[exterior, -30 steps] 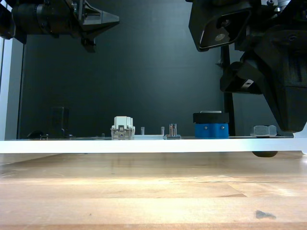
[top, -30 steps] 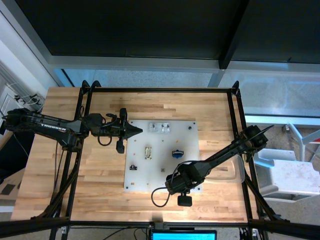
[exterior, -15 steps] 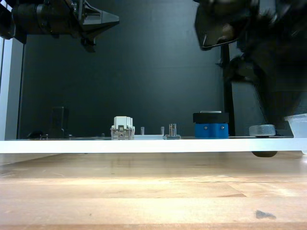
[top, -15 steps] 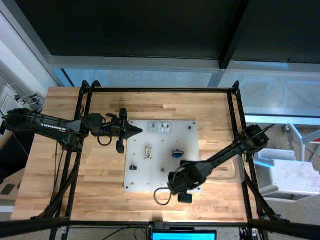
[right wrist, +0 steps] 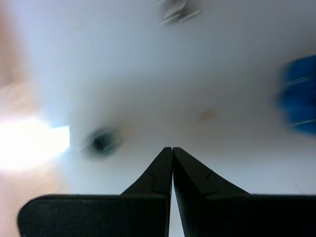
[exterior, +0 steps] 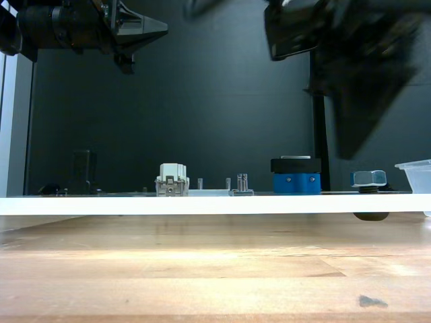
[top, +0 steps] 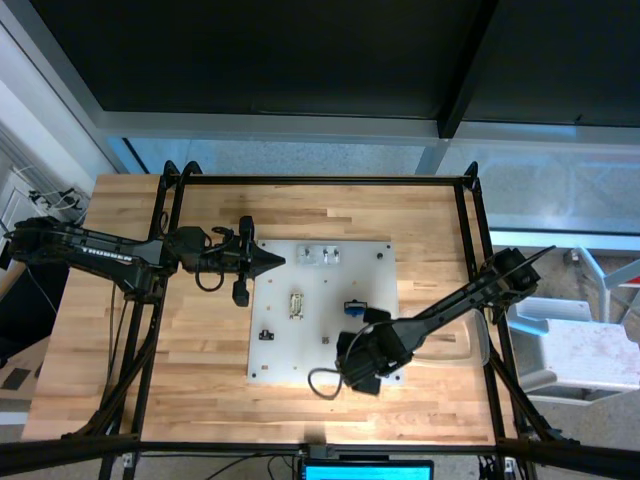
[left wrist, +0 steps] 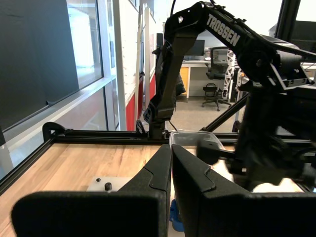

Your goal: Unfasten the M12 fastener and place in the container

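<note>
Fingers [right wrist: 158,173] clenched empty, the right gripper [top: 362,362] points down over the white board's [top: 285,350] near-right part. The left gripper [top: 278,261], also clenched, hangs level above its left edge.

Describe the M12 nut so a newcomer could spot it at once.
Find the white board; the left gripper hangs over its far left corner, the right gripper above its near right edge, both shut. There, in the low view, the M12 nut is the small silver hexagon between the blue-and-black part and the clear container.
</note>
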Robot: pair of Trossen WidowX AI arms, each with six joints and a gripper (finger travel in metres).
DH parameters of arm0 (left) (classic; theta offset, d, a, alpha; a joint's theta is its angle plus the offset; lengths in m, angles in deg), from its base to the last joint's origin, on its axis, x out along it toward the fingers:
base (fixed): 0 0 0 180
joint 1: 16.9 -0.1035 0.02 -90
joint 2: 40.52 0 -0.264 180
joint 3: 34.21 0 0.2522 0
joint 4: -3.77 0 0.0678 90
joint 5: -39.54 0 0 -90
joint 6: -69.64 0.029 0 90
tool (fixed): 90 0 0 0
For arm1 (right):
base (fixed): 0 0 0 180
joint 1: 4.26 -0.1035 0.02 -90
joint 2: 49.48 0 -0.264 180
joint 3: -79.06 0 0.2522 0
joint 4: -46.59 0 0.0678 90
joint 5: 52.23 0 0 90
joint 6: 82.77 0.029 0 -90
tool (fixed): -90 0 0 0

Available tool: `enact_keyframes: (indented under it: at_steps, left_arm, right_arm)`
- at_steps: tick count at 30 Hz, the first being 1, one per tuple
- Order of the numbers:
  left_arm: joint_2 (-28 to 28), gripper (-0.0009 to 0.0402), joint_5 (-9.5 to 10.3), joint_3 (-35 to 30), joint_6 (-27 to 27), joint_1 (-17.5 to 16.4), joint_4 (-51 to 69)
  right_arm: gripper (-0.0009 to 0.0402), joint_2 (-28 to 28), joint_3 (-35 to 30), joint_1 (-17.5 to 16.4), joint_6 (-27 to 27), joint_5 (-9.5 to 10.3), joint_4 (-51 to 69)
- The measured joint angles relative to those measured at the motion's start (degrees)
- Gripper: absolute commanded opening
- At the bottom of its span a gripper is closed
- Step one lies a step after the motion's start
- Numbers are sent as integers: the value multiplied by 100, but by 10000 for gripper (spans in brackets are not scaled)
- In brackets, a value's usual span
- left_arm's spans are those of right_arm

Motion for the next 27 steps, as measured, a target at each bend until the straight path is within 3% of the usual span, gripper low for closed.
enact_keyframes:
  at_steps: [4,9,23,27]
  left_arm:
    - [0,0,-2,2,2,0,0]
    - [0,0,0,2,2,0,4]
    - [-2,0,0,0,0,0,7]
    - [-2,0,0,2,2,0,4]
  right_arm:
    - [0,0,0,-31,-61,739,-402]
    - [0,0,0,-72,-52,1241,-796]
    - [0,-151,214,-92,-59,1228,-1043]
    - [0,-151,273,-76,-59,1075,-1043]
